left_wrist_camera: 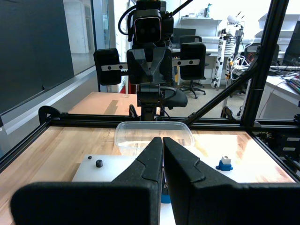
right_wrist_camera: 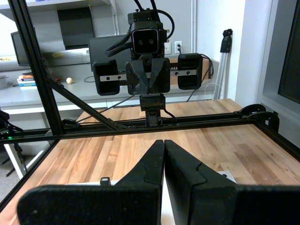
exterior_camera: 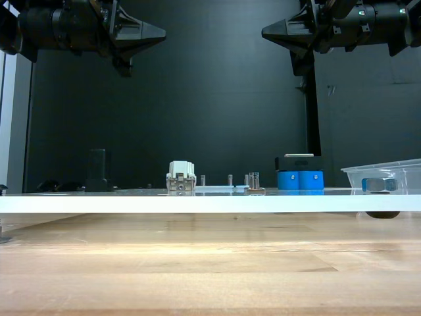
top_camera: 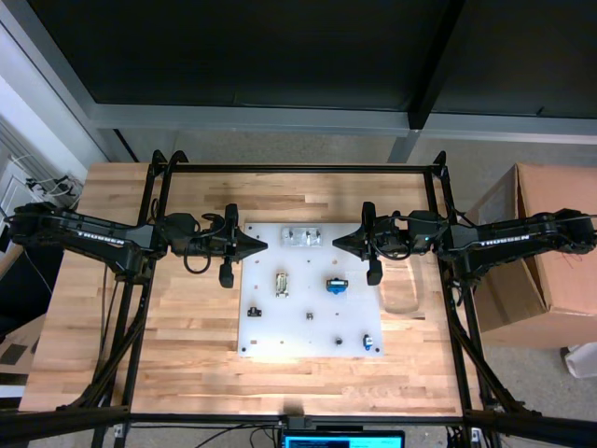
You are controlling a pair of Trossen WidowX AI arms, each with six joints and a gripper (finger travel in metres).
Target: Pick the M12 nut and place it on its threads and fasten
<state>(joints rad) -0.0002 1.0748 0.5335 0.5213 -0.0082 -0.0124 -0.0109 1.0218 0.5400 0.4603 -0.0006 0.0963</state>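
1. Left pincer (top_camera: 265,245) hangs high over the board's (top_camera: 280,327) far left edge, tips pointing inward; fingers pressed together, holding nothing
2. Right pincer (top_camera: 337,245) mirrors it over the board's far right edge; also closed on nothing; both look parked, prob. to stay clear of the parts
3. Nut (exterior_camera: 378,185) sits by the board's near right edge, apparently on its stud, low w/ no ribs showing; from table height it seems inside the tray (top_camera: 417,312), but from above the tray holds no nut
4. Fastening looks done or nearly so
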